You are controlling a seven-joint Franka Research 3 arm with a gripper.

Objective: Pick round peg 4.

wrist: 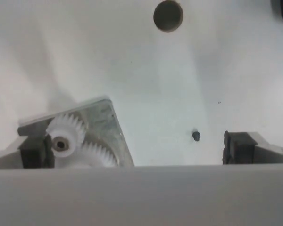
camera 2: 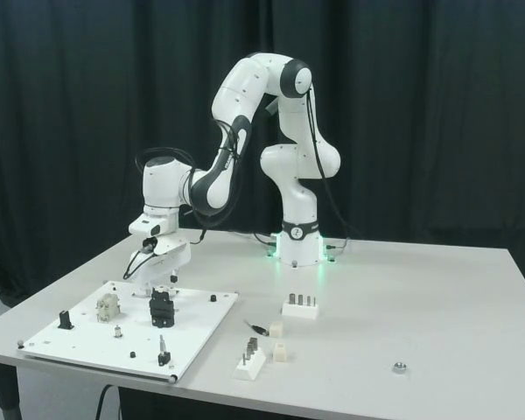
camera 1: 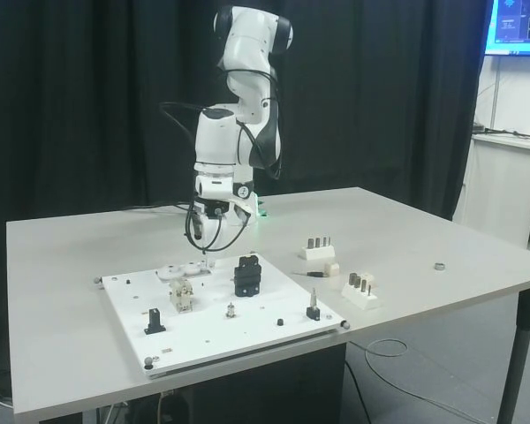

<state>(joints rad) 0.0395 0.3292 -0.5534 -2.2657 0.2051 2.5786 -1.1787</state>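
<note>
My gripper [wrist: 137,149] is open, its two black fingertips [wrist: 35,150] wide apart with nothing between them. It hangs low over the far edge of the white board [camera 1: 247,331], above a metal plate with two white gears [wrist: 70,136]. In the room views the gripper [camera 1: 203,240] [camera 2: 157,278] is far from the pegs. Grey pegs stand upright in two white holders on the table beside the board: one holder [camera 1: 318,251] [camera 2: 300,306] farther back, the other [camera 1: 362,291] [camera 2: 251,362] nearer the front edge. I cannot tell which peg is round peg 4.
The board carries a black block [camera 1: 247,276] [camera 2: 162,309], a small gear stand [camera 1: 181,296], black posts [camera 1: 154,321] and a screw [wrist: 196,135]. A round hole [wrist: 168,15] shows in the board. A small ring [camera 1: 440,265] [camera 2: 400,367] and white blocks [camera 1: 332,268] lie on the table.
</note>
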